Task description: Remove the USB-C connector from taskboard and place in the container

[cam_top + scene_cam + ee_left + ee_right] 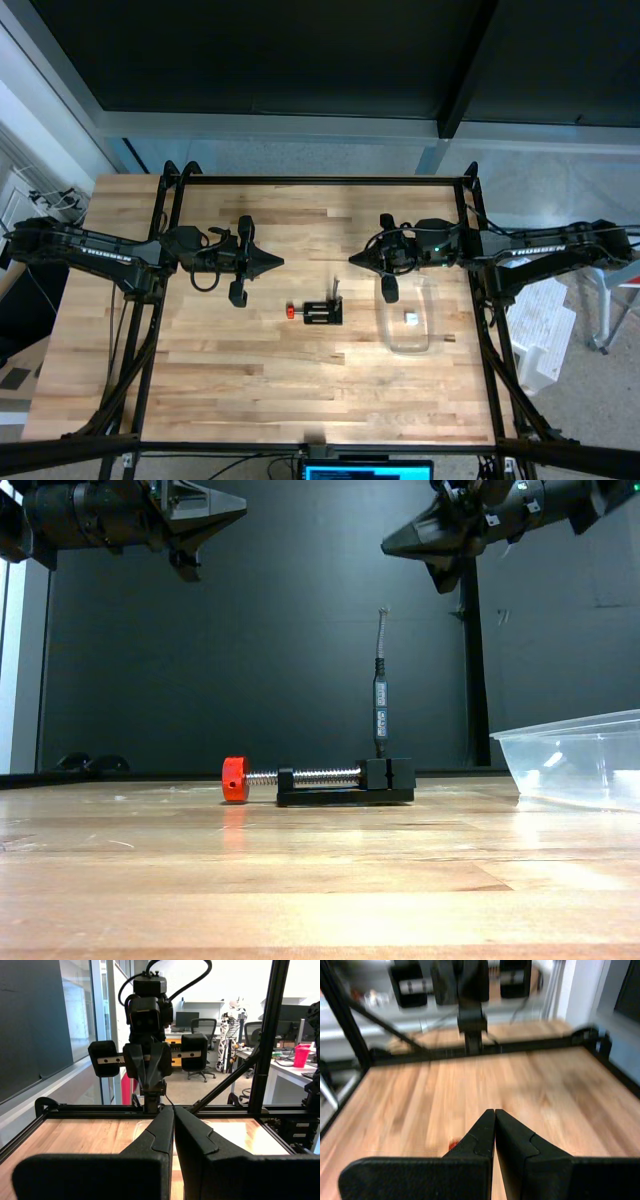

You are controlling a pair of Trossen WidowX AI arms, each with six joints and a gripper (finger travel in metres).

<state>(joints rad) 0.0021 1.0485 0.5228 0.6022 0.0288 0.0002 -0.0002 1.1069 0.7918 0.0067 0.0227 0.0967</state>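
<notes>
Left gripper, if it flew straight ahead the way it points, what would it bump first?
Probably the right gripper: both hang shut above the table, tip facing tip. The left gripper sits slightly higher, so it might just skim past.

Even overhead light covers the pale wooden bench [250,370], which is sharp from above. In the low view, glare streaks the clear plastic tray [575,760] at 3 o'clock. The black left end effector [242,513] at 11 o'clock and the black right end effector [386,548] at 1 o'clock are dark silhouettes. The right wrist view is blurred.
</notes>
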